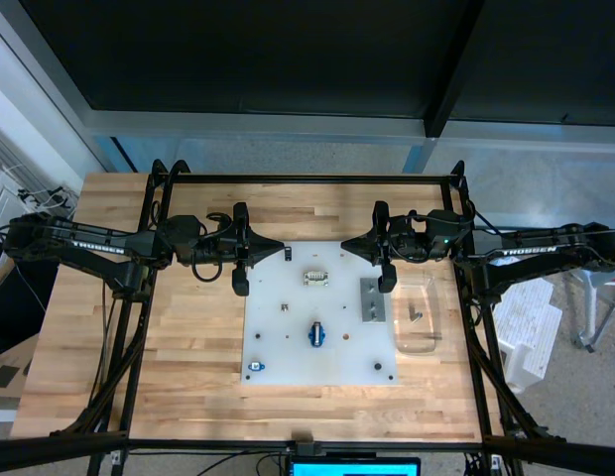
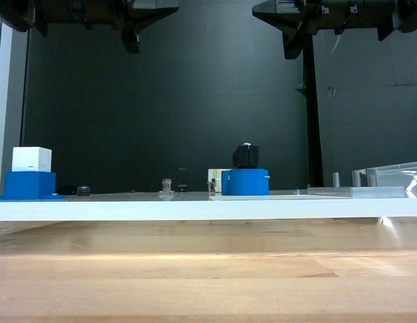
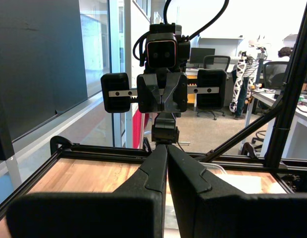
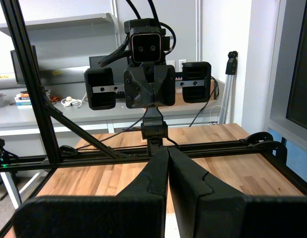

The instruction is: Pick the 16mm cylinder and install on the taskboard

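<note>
16mm cylinder (image 1: 415, 313): I take it to be the tiny grey peg in the clear tray (image 1: 431, 343), just off the taskboard's right edge and about level with the grey block (image 1: 373, 298) on the board. It has not been picked.
Its axis: too small for me to say whether it stands or lies. I would settle that before choosing how to turn my wrist.
Taskboard (image 1: 288, 347): the white plate sits flat between my two arms and carries the blue fitting (image 1: 315, 334), the beige connector (image 1: 314, 276) and several small holes. I cannot tell which hole is meant for the peg.
My right gripper (image 1: 345, 248): it hangs high over the taskboard's far edge and points inward toward the board's middle. Its fingers (image 4: 153, 178) are pressed together and hold nothing.
My left gripper (image 1: 284, 250): it is also high over the taskboard's far edge, left of the middle and tip to tip with the right one but apart from it. Its fingers (image 3: 148, 173) are together and empty.
The deciding relation: the peg lies past the taskboard's right edge, on my right arm's side, so the right arm is clearly the nearer. From that fingertip the peg is back toward the arm's own base, nearer the table's front, and well below.
What the move calls for, as I judge it: draw the right gripper outward off the board, part the fingers, then descend into the tray.
</note>
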Motion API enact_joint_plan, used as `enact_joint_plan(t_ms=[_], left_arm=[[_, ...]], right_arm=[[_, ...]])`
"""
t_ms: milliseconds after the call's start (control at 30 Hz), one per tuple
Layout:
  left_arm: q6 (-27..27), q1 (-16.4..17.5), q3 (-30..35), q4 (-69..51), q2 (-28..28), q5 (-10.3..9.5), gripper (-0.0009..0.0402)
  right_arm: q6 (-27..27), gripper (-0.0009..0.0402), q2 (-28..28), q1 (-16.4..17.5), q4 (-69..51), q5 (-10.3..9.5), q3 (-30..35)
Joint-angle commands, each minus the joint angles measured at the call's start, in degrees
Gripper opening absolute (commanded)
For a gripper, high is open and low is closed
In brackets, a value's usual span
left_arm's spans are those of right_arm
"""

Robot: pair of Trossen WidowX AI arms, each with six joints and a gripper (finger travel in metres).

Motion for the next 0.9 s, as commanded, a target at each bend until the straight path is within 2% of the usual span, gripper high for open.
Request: enact_joint_plan(t_ms=[33, 167, 400, 500, 733, 767, 900], left_arm=[[0.0, 0.02, 0.0, 0.02, 0.02, 0.0, 0.0], [0.0, 0.02, 0.0, 0.0, 0.02, 0.0, 0.0], [0.0, 0.02, 0.0, 0.0, 0.02, 0.0, 0.0], [0.02, 0.0, 0.0, 0.02, 0.02, 0.0, 0.0], [0.02, 0.02, 0.0, 0.0, 0.02, 0.0, 0.0], [0.02, 0.02, 0.0, 0.0, 0.02, 0.0, 0.0], [0.0, 0.02, 0.0, 0.0, 0.02, 0.0, 0.0]], right_arm=[[0.92, 0.0, -0.07, 0.04, -1.01, -1.79, 0.0], [1.81, 0.0, -0.81, 0.07, -5.49, -1.99, 0.7], [0.26, 0.0, -4.22, 0.44, -23.06, -2.16, 4.11], [0.28, 0.0, -5.01, 0.61, -31.23, -3.19, 5.22], [0.28, 0.0, -5.25, 3.37, -42.16, -2.93, 6.12], [0.28, 0.0, -5.25, 3.87, -43.32, -2.69, 6.12], [0.48, 0.0, -5.25, 6.08, -49.13, 0.37, 6.12]])
